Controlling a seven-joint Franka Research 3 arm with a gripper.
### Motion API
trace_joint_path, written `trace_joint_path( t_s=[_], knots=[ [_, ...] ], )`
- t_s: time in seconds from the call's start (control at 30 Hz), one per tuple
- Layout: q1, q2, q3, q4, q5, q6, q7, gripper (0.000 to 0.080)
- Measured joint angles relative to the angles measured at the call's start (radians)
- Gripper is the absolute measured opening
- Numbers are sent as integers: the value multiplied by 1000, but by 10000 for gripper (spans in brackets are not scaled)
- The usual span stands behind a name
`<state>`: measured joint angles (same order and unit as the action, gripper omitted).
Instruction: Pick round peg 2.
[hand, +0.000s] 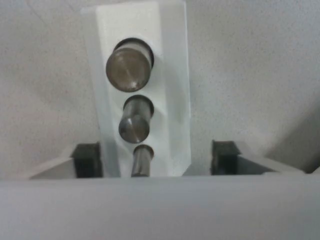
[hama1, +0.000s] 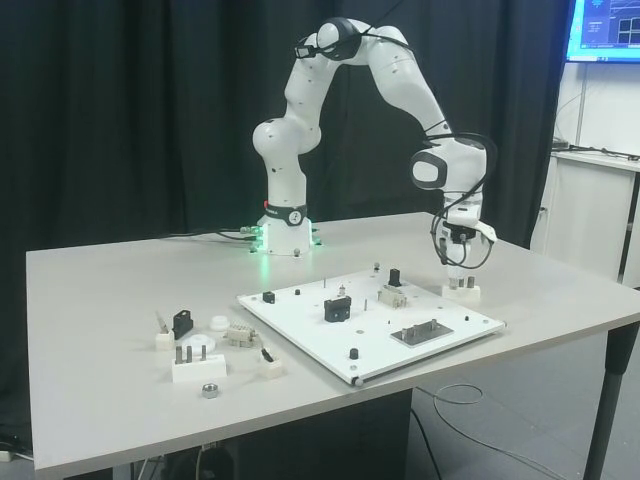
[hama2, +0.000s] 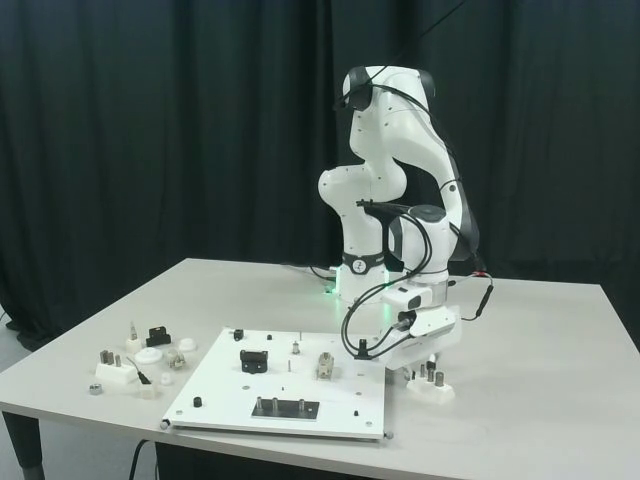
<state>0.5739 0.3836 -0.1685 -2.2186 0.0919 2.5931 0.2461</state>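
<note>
— While you look through the wrist view, what do you see under the gripper?

— You see a white peg holder standing on the grey table, with three round metal pegs in a row of holes. The large peg sits in the upper centre, the middle peg just below it, and the small peg at the lower centre, lying between the two black fingertips.

— Which one is round peg 2?

— You cannot tell from any marking; the middle peg of the row is the likely one, and it stands in its hole, untouched.

— And the jaws?

— They stand spread apart, one on each side of the holder, gripping nothing.

— Where is this in the room views?

— In the first room view you find the holder at centre right, just beside the white assembly board. The white arm bends down over it.
</note>
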Motion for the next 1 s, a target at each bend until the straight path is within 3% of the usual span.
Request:
trace_joint_path(
  t_s=[0.17,0.2,0.4,0.43,0.57,0.6,1.0],
  knots=[
    [0,0,0,0,0,-8,0,682],
    [0,0,0,0,0,-9,0,332],
    [0,0,1,0,0,-12,3,332],
    [0,0,2,0,0,-12,4,148],
    [0,-1,5,0,0,-14,9,148],
    [0,-1,6,0,0,-15,11,63],
    [0,-37,15,2,0,-63,53,63]
  ],
)
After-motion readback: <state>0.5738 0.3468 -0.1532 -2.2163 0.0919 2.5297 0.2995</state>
